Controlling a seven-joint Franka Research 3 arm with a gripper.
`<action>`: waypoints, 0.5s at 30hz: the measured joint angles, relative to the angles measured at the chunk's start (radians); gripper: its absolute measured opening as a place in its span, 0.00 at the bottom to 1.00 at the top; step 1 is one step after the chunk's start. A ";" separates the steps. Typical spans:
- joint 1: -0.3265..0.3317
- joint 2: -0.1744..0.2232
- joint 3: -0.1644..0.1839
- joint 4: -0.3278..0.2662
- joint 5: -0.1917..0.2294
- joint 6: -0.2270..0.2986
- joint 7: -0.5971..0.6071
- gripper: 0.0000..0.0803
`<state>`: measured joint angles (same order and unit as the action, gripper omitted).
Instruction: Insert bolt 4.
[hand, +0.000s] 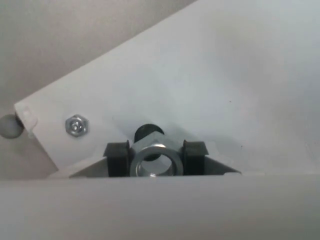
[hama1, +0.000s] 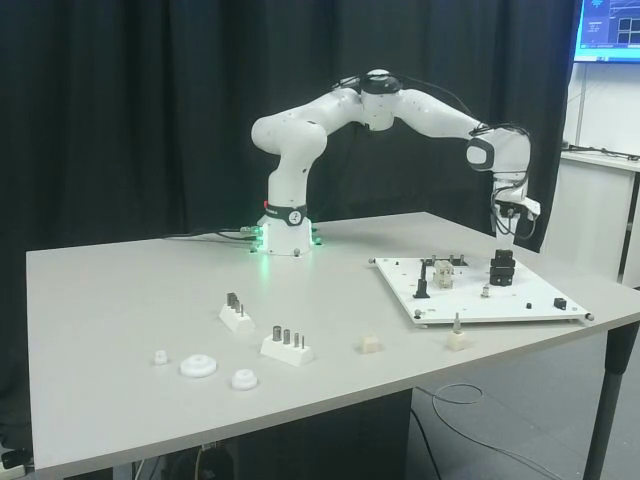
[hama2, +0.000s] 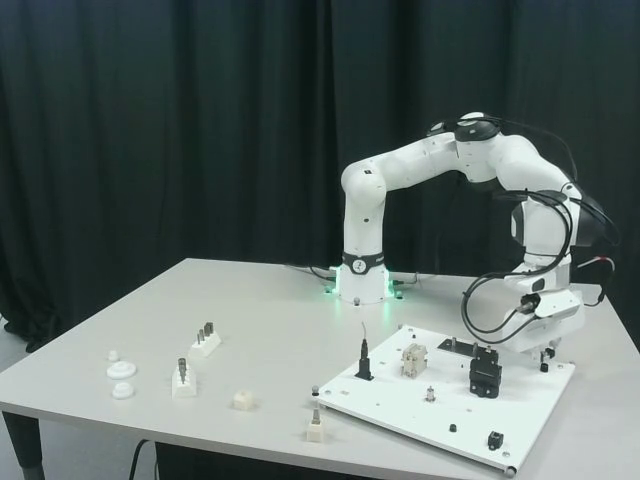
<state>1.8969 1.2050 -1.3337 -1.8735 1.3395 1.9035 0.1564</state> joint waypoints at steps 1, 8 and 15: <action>-0.001 0.000 0.001 0.000 0.001 0.000 0.000 0.28; -0.006 0.000 0.006 0.000 0.005 -0.002 0.000 0.28; -0.007 0.000 0.008 0.000 0.005 -0.009 0.000 0.28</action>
<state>1.8900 1.2050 -1.3255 -1.8736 1.3443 1.8940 0.1564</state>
